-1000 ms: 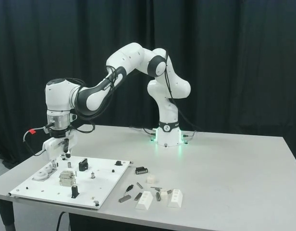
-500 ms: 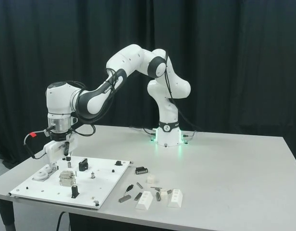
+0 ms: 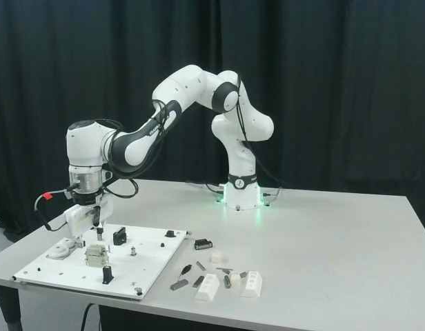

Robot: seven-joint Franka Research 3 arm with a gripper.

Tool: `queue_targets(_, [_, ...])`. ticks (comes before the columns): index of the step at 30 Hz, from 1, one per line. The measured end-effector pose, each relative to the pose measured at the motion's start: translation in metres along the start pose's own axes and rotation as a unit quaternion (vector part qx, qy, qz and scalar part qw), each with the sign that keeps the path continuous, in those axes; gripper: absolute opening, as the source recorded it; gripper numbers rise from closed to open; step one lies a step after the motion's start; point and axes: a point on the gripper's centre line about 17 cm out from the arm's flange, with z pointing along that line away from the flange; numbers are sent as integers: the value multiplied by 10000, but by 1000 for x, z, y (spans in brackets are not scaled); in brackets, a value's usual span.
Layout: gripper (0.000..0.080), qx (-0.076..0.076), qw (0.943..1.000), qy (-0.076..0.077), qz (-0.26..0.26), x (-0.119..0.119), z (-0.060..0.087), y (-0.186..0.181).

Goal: Remove waterproof.

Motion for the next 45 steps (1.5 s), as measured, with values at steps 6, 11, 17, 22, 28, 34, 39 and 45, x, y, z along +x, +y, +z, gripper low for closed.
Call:
queue_targets(6, [800,-11,10000,-5,-6,-1,3,0])
queue_targets(11, [800,-30,10000,-17,-15,-3,6,1])
queue_targets(17, [800,-67,10000,-33,-27,-6,11,2])
queue_targets(22, [800,-105,9999,-45,-25,-7,17,5])
queue_targets(28, [800,-135,9999,-46,-10,-7,23,9])
queue_targets(34, [800,-163,9998,-72,-15,-10,28,12])
queue_targets(39, [800,-184,9998,-88,-22,-13,32,14])
queue_targets(45, [800,-177,9998,-78,-25,-15,38,15])
